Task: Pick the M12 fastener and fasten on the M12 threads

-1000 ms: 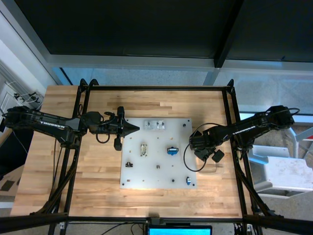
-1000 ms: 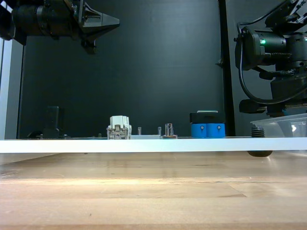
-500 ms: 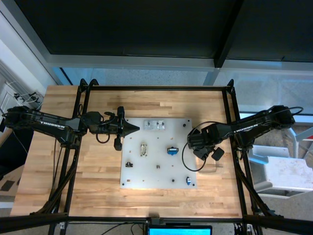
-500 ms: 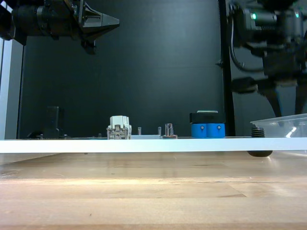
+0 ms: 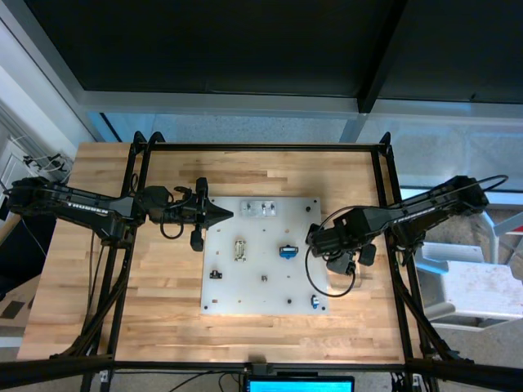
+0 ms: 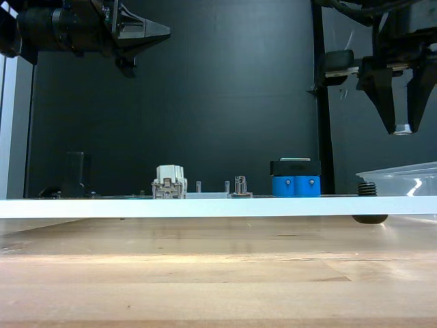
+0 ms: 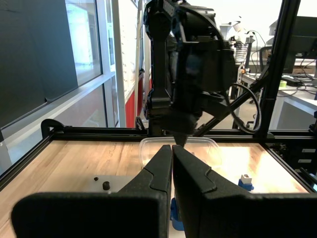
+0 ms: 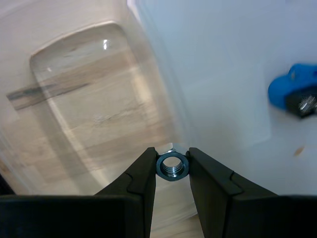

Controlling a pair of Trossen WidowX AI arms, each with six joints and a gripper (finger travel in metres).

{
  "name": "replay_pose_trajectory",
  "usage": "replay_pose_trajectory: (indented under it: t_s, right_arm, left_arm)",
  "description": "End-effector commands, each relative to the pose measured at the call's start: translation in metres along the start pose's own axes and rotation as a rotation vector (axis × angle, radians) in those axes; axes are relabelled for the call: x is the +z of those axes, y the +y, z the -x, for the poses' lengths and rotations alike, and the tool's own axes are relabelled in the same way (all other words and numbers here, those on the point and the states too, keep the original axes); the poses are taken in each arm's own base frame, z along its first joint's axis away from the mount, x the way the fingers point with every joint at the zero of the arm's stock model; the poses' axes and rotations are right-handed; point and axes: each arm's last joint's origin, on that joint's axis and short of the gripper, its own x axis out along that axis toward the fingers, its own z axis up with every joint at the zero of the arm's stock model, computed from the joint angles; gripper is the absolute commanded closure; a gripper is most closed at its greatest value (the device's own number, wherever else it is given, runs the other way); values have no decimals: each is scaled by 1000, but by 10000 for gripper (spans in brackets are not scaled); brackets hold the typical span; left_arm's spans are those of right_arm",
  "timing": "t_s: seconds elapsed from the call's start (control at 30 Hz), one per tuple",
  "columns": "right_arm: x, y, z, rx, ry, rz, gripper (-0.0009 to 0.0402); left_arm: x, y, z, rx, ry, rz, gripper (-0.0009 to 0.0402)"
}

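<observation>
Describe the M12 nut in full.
The M12 nut is a small silver metal ring whose inner threads show, with its bore facing the wrist camera. The right tool is shut on it, pinching two opposite sides at the fingertips. It hangs in the air well above the board, not on the bare ribbed stud. The left tool is shut and parked above the board's left edge.

A robotics lab — wooden bench (image 5: pixel 163 318) caged in black frame (image 5: pixel 261 148) (desk (image 7: pixel 302 96), monitor (image 7: pixel 306 34) beyond).
</observation>
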Motion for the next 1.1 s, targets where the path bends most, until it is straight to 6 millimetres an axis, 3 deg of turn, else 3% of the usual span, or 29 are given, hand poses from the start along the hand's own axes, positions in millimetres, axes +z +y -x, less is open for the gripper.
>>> replay_pose_trajectory:
  t_s: [0.03,0.63,1.1]
  right_arm:
    - [13,-9,0,3,-1,34,364]
    - [94,-56,-9,15,-6,201,364]
    - [135,-77,-26,14,-21,233,364]
  left_arm:
    - [0,0,0,0,-1,0,393]
    - [0,0,0,0,-1,0,393]
    - [0,0,0,0,-1,0,393]
